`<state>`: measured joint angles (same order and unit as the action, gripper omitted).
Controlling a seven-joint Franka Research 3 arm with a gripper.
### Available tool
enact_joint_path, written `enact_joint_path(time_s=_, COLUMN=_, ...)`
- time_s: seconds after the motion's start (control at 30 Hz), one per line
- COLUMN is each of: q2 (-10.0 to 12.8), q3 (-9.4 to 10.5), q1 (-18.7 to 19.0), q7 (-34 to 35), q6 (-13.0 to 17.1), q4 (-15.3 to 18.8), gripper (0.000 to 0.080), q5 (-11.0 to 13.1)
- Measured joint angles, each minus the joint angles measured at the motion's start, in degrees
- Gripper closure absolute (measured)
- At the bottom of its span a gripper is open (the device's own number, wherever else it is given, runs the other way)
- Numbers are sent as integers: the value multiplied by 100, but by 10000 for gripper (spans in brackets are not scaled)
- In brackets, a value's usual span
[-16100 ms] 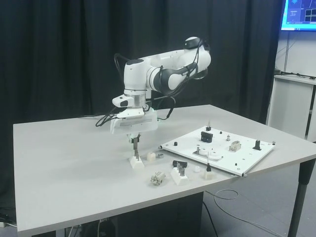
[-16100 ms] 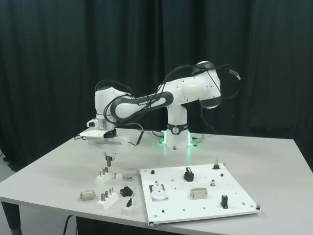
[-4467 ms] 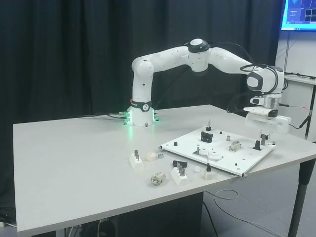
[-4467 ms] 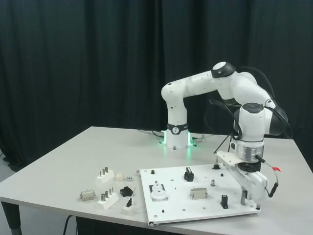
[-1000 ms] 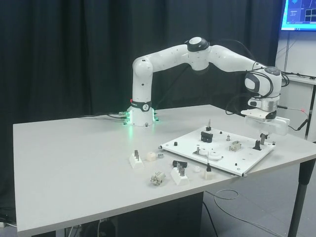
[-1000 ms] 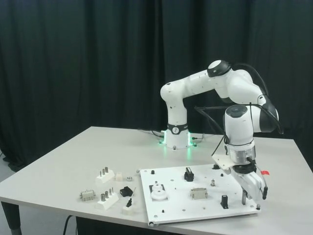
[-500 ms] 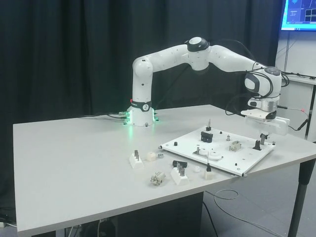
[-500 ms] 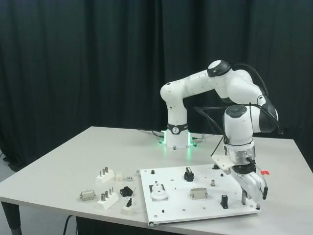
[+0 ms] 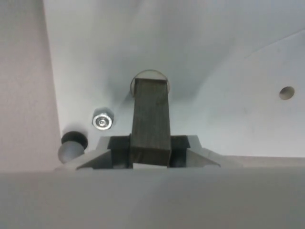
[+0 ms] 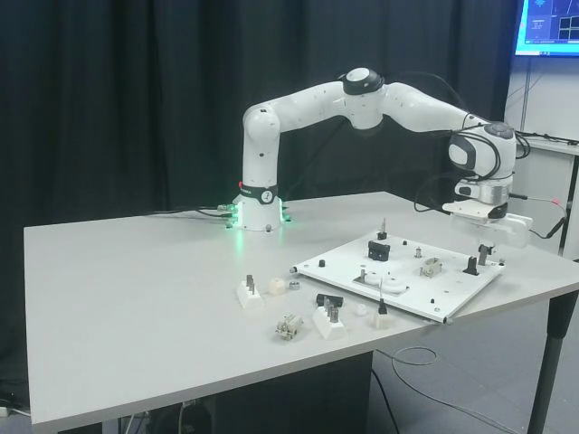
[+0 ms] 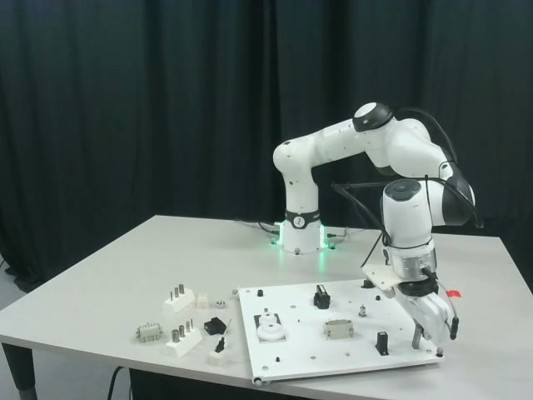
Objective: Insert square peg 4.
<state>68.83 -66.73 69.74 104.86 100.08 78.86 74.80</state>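
The robot's jaws (image 9: 150,160) grip a square peg (image 9: 151,117) held upright over the white board (image 11: 333,346) near the table's (image 10: 118,298) far-right corner; its long axis points straight down from the jaws, its lower tip meeting a hole (image 9: 149,76) in the board, so the coming move looks a straight push down

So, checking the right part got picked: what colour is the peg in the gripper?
Dark grey, nearly black; the square peg shows best in the wrist view.
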Motion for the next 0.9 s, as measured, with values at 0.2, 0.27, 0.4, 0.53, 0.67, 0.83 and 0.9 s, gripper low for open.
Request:
enact_joint_path(time_s=0.2, q2=0, q3=24, q1=1, q7=0, q6=17, q4=-3, gripper=650, q5=6)
enact_joint_path(time_s=0.27, q2=0, q3=26, q1=1, q7=0, q6=18, q4=-4, gripper=650, q5=6)
enact_joint_path(time_s=0.4, q2=0, q3=26, q1=0, q7=0, q6=18, q4=-3, gripper=650, q5=5)
enact_joint_path(time_s=0.53, q2=0, q3=26, q1=0, q7=-4, q6=18, q4=-3, gripper=650, q5=-5)
enact_joint_path(time_s=0.67, q2=0, q3=26, q1=-3, q7=-39, q6=18, q4=0, gripper=651, q5=-27)
enact_joint_path(time_s=0.83, q2=2, q3=26, q1=-10, q7=-67, q6=18, q4=4, gripper=651, q5=-68)
enact_joint_path(time_s=0.9, q2=3, q3=26, q1=-13, q7=-69, q6=18, q4=4, gripper=651, q5=-77)
